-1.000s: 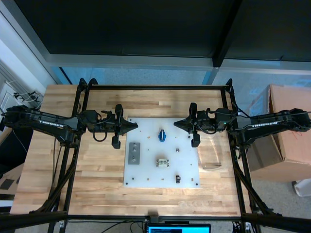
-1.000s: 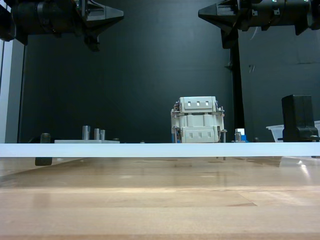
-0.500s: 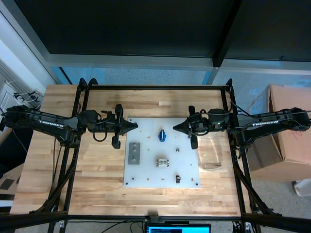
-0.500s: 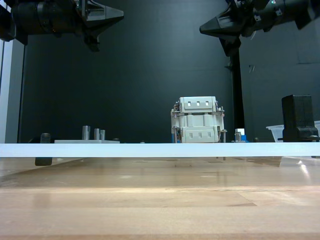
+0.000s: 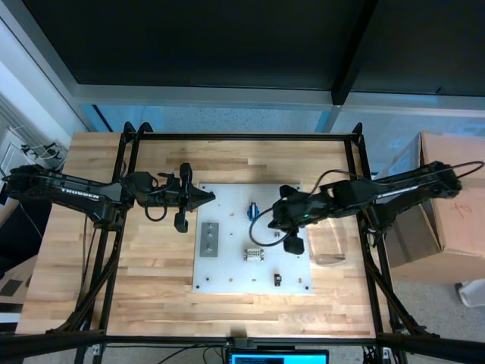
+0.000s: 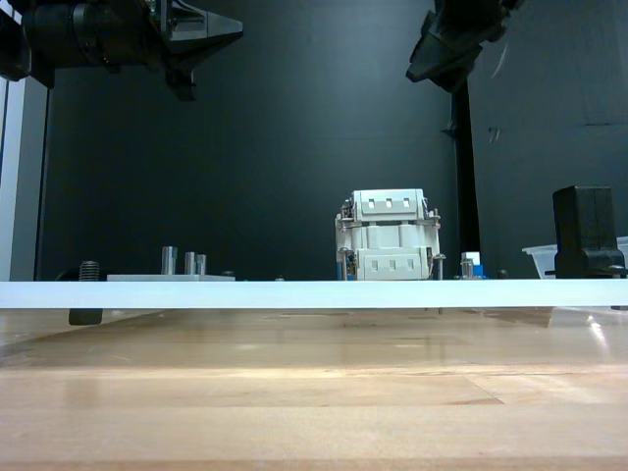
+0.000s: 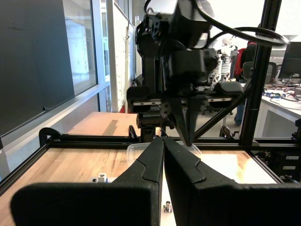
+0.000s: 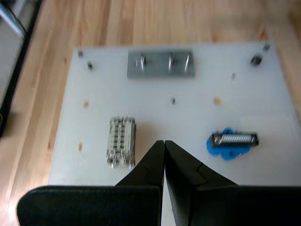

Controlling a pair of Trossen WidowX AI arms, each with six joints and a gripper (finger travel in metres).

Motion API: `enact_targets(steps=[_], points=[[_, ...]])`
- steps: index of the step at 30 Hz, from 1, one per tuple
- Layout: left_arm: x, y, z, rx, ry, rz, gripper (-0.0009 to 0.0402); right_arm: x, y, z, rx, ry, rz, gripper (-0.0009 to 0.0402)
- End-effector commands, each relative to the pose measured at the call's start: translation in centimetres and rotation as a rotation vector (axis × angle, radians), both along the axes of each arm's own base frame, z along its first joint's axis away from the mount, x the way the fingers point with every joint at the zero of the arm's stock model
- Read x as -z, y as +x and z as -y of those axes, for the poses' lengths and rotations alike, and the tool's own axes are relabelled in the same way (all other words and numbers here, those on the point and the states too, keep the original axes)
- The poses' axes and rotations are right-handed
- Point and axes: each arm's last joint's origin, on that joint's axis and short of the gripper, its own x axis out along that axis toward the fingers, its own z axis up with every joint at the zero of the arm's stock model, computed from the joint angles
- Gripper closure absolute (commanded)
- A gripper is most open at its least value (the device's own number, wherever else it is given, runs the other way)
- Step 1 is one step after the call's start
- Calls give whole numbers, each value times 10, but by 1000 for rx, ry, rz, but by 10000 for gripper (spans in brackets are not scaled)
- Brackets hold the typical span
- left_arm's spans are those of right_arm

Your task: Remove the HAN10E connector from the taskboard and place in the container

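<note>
I see the HAN10E connector (image 5: 254, 254) seated upright on the taskboard (image 5: 227, 274), my right gripper (image 8: 164, 142) clenched empty high above the board near it, and my left gripper (image 5: 212, 196) clenched empty over the far-left corner.

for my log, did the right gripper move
Yes: right gripper moved inward over the board toward the seated HAN10E connector; left gripper hovers at its left edge.

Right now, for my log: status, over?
Left hand shut, empty, over left edge of board. Right hand shut, empty, above board. HAN10E connector seated, unheld.
</note>
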Motion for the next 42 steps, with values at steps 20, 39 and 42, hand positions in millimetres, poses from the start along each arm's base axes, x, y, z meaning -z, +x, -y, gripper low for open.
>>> enact_targets(steps=[20, 39, 42], points=[[0, 0, 0, 0, 0, 0, 393, -14, 81, -33, 12, -66, -413, 282], [0, 0, 0, 0, 0, 0, 393, 26, 113, -47, 16, -78, -549, 20], [0, 0, 0, 0, 0, 0, 393, 36, 117, -49, 15, -85, -573, 11]])
